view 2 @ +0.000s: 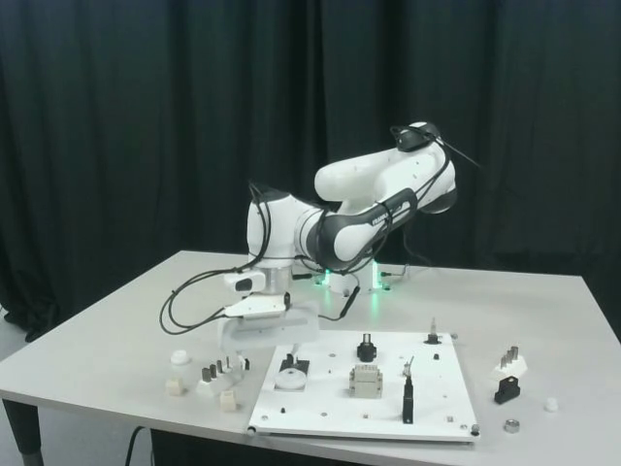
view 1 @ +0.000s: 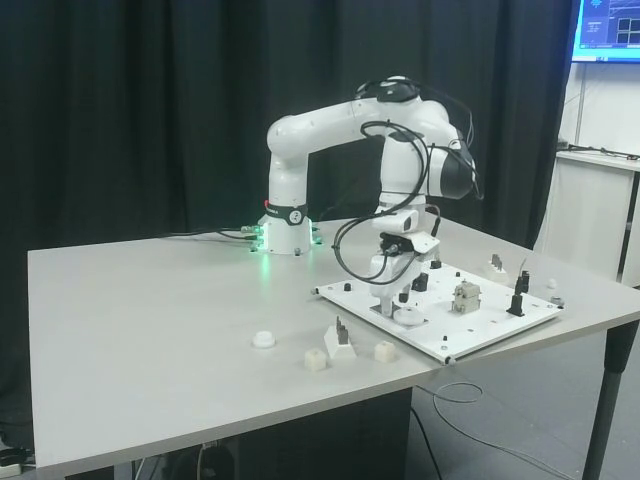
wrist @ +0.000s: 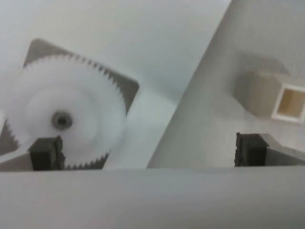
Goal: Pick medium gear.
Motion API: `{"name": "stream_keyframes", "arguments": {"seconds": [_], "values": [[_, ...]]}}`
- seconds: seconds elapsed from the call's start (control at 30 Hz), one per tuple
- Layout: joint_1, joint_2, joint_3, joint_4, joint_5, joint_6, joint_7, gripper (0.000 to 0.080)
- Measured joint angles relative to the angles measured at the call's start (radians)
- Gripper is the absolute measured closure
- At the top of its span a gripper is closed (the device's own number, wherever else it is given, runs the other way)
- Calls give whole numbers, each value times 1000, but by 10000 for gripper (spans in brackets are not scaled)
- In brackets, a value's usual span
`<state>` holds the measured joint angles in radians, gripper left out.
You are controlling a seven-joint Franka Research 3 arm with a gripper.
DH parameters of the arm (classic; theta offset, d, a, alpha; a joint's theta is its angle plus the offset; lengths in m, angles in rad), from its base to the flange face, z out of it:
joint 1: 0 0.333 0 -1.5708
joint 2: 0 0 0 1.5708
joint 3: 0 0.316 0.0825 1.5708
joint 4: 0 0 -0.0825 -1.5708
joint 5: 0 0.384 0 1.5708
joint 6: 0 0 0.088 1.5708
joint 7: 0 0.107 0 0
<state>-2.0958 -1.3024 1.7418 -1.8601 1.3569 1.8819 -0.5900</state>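
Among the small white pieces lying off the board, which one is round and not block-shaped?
The round white piece lying alone on the table, farthest from the board; the two white blocks are cube-like.

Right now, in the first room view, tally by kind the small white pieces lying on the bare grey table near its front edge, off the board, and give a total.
Round white cap: 1
Small white blocks: 2
White holder with upright pins: 1
Total: 4
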Motion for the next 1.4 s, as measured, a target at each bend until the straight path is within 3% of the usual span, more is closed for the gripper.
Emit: {"name": "stream_keyframes", "arguments": {"seconds": [0.47, 1.4], "values": [[18, 9, -61, -1, -20, -86, 0, 3], [17, 13, -92, 0, -27, -87, 1, 3]]}}
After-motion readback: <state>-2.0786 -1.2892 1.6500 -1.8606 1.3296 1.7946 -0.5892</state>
